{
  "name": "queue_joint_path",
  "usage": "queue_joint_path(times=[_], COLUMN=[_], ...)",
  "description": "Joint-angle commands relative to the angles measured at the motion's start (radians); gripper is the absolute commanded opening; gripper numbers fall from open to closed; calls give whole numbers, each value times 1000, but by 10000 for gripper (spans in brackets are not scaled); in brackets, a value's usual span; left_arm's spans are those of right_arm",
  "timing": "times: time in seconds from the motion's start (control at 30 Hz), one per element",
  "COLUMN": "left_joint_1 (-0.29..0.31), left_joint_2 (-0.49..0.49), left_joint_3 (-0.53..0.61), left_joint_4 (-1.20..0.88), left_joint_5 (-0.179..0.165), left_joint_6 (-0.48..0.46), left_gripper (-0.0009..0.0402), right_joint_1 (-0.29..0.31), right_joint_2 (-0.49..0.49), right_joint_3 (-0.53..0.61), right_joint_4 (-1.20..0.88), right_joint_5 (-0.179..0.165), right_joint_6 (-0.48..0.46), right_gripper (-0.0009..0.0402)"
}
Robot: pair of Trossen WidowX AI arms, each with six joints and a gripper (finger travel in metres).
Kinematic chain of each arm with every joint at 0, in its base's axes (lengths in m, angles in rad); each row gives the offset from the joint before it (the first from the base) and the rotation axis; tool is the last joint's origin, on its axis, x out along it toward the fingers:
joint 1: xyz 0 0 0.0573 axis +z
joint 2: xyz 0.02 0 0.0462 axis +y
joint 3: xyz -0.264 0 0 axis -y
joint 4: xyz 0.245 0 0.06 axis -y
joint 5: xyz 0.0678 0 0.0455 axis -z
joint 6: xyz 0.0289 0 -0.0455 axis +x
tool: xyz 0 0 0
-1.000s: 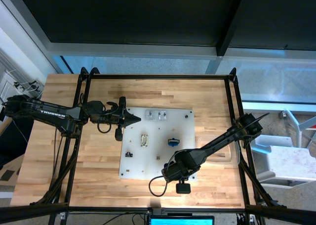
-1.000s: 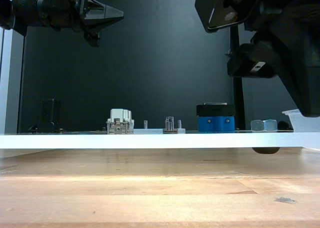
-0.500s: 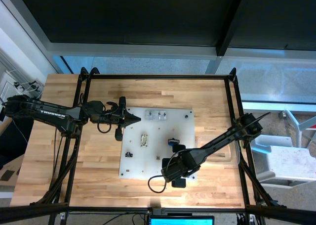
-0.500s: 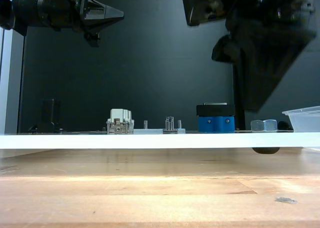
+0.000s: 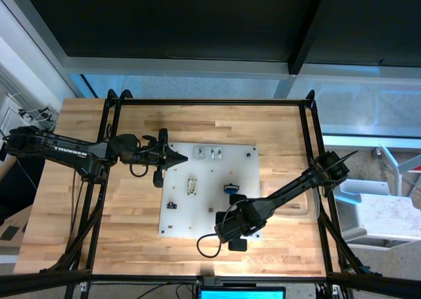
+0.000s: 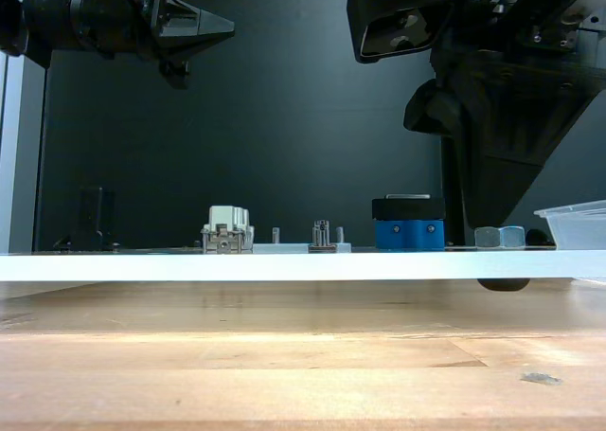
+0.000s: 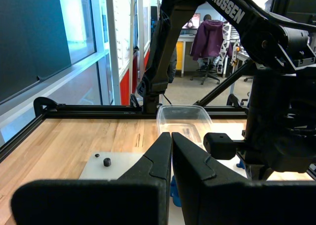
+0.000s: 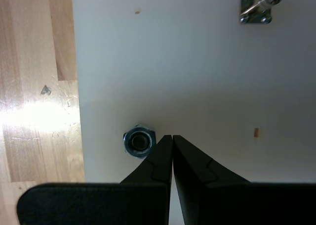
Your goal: Pick the M12 fastener and fasten on the M12 threads
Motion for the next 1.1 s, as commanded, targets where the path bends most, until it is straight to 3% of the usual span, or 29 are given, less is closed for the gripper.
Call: queue_joint_path(times=[0.03,0.13,0.2,0.27,0.37,0.47,0.77,0.9,1.0,1.1], left_joint_1=[0,0,0,0,0,0,0,0,0,0], left_joint_2=[0,0,0,0,0,0,0,0,0,0], left_joint_3=[0,0,0,0,0,0,0,0,0,0], left_joint_4=[0,0,0,0,0,0,-3,-4,-3,-3], left_joint_5=[0,0,0,0,0,0,0,0,0,0], left_joint_6=[0,0,0,0,0,0,0,0,0,0], left_gripper=[0,0,0,0,0,0,0,0,0,0], right_joint_1=[1,1,2,1,1,1,3,4,5,5], right_joint_2=[0,0,0,0,-1,-2,-11,-25,-41,-64], right_joint_3=[-2,-3,-3,-3,-3,-3,-3,-3,-3,-3], right_joint_4=[0,1,0,-2,-4,-15,-26,-26,-26,-27], right_joint_5=[0,-1,-26,-94,-236,-315,-312,-256,-241,-190], right_joint_6=[5,5,5,2,-18,-32,-32,-33,-34,-32], right_gripper=[0,0,0,0,0,0,0,0,0,0])
